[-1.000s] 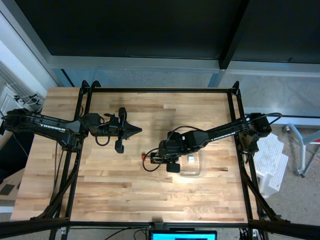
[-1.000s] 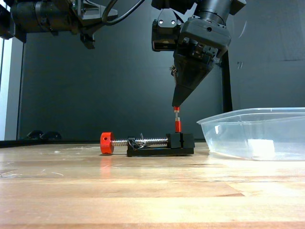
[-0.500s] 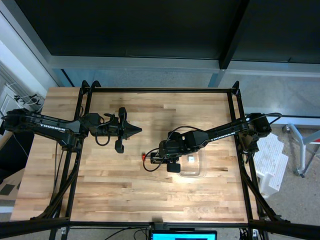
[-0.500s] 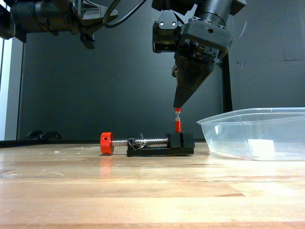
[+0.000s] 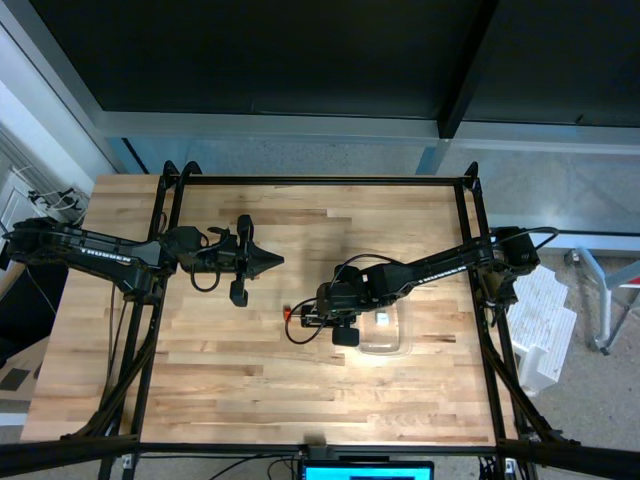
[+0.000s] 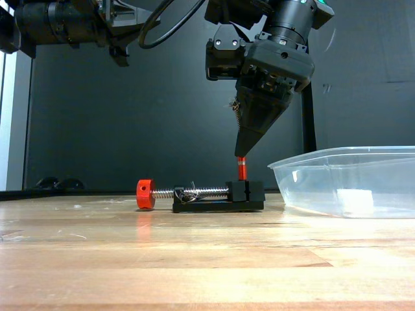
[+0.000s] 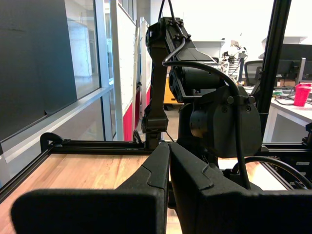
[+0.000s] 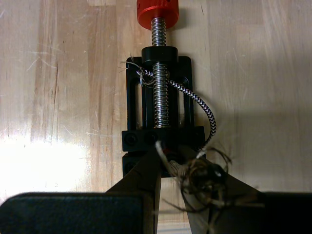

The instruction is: Pick the RCA connector and install on taskboard

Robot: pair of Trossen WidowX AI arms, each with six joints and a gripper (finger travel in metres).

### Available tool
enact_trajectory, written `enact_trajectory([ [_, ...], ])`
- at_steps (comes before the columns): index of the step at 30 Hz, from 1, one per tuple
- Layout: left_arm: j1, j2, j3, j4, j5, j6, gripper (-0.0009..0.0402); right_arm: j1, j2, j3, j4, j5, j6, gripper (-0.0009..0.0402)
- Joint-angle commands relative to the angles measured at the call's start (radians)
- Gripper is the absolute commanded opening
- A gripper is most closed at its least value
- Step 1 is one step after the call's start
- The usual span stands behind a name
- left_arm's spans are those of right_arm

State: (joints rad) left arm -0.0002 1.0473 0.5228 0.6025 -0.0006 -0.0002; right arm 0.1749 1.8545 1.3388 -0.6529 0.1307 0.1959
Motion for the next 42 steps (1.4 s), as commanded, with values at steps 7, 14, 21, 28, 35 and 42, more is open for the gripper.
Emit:
enact_trajectory([
  [7, 0.0, 0.0, 0.0, 0.0, 0.0, 0.0, 0.0, -0.001, 0.002, -0.007, -0.008, 0.001, 0.0, 0.0002],
  [14, 0.0, 0.0, 0.0, 0.0, 0.0, 0.0, 0.0, -0.001, -0.002, -0.007, -0.001, 0.002, -0.007, 0.0023],
  [21, 0.0, 0.0, 0.0, 0.0, 0.0, 0.0, 0.0, 0.0, -0.019, -0.007, 0.005, 0.0, -0.011, 0.0082],
  [28, 0.0, 0.0, 0.0, 0.0, 0.0, 0.0, 0.0, 0.0, -0.068, -0.007, -0.015, 0.0, -0.013, 0.0148],
  [35, 0.0, 0.0, 0.0, 0.0, 0.0, 0.0, 0.0, 0.001, -0.142, -0.007, -0.087, 0.0, -0.013, 0.0182],
  [42, 0.0, 0.0, 0.0, 0.0, 0.0, 0.0, 0.0, 0.002, -0.21, -0.033, -0.103, 0.0, -0.024, 0.0185],
])
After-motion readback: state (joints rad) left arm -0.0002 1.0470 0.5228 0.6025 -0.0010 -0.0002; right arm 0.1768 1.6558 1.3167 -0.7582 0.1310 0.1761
